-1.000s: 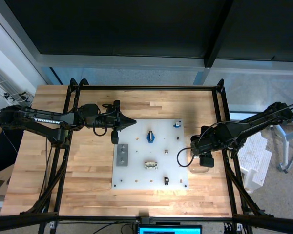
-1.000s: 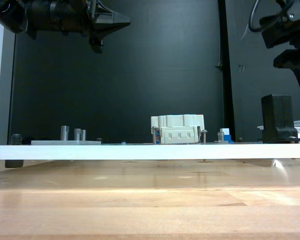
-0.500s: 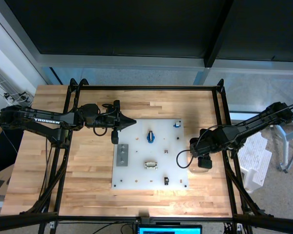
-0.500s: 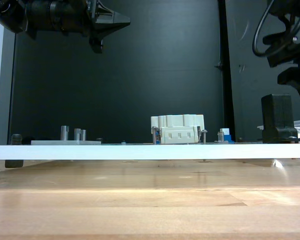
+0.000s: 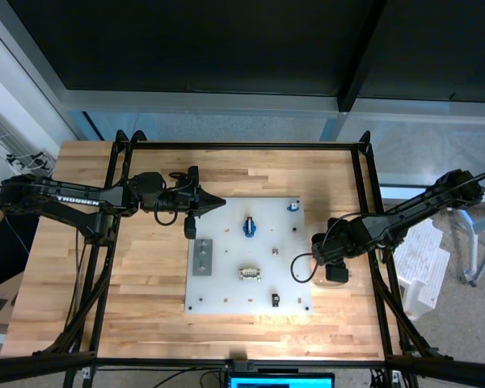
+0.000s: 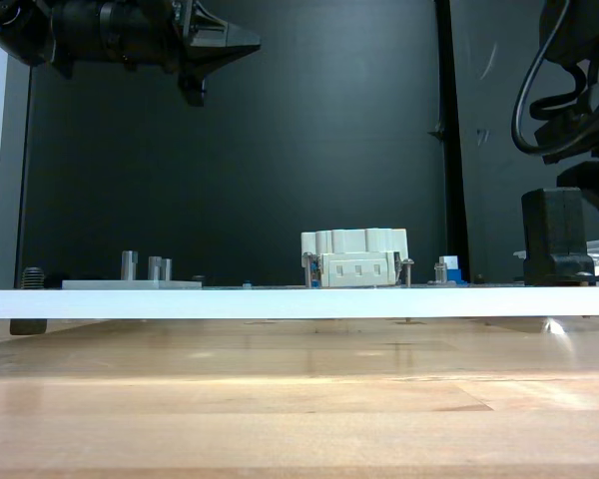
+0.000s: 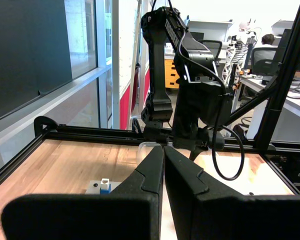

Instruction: Pick the HAN10E connector and install on the hub

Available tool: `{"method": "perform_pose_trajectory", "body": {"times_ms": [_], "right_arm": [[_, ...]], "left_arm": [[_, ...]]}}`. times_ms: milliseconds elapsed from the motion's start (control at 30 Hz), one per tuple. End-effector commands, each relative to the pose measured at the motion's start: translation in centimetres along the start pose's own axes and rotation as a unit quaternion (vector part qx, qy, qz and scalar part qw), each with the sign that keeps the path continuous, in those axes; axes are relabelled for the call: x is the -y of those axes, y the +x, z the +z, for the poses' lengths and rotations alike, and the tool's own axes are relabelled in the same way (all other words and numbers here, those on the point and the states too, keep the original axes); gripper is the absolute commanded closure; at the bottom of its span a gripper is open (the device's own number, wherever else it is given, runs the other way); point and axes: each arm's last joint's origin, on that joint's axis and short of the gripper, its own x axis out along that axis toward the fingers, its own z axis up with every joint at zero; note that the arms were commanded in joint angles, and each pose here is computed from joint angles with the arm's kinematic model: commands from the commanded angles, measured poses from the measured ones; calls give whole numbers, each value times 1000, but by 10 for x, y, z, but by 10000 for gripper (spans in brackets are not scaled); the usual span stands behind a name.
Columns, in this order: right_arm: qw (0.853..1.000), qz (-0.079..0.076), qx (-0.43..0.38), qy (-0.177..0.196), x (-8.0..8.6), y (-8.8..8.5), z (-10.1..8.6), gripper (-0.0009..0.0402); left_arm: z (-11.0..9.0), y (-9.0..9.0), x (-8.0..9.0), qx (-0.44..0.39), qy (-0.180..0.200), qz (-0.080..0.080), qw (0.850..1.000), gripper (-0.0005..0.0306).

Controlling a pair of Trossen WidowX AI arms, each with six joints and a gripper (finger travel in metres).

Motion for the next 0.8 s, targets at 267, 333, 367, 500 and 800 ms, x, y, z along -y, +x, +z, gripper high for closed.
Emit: {"method": "perform_pose_trajectory", "body": {"times_ms": [267, 333, 367, 500, 800], "right_arm": [[1000, 3, 5, 0, 1, 12, -4, 147], [1000, 6, 7, 0, 1, 14, -5, 152], [1000, 7, 8, 0, 1, 15, -5, 154], [1000, 9, 7, 0, 1, 17, -6, 163], [1000, 8, 6, 0, 1, 18, -7, 200]], "left_arm": [[0, 0, 0, 0, 0, 0, 1000, 300], [0, 0, 0, 0, 0, 0, 1000, 300], [0, 0, 0, 0, 0, 0, 1000, 300], [0, 0, 0, 0, 0, 0, 1000, 300], [0, 0, 0, 0, 0, 0, 1000, 300]]}}
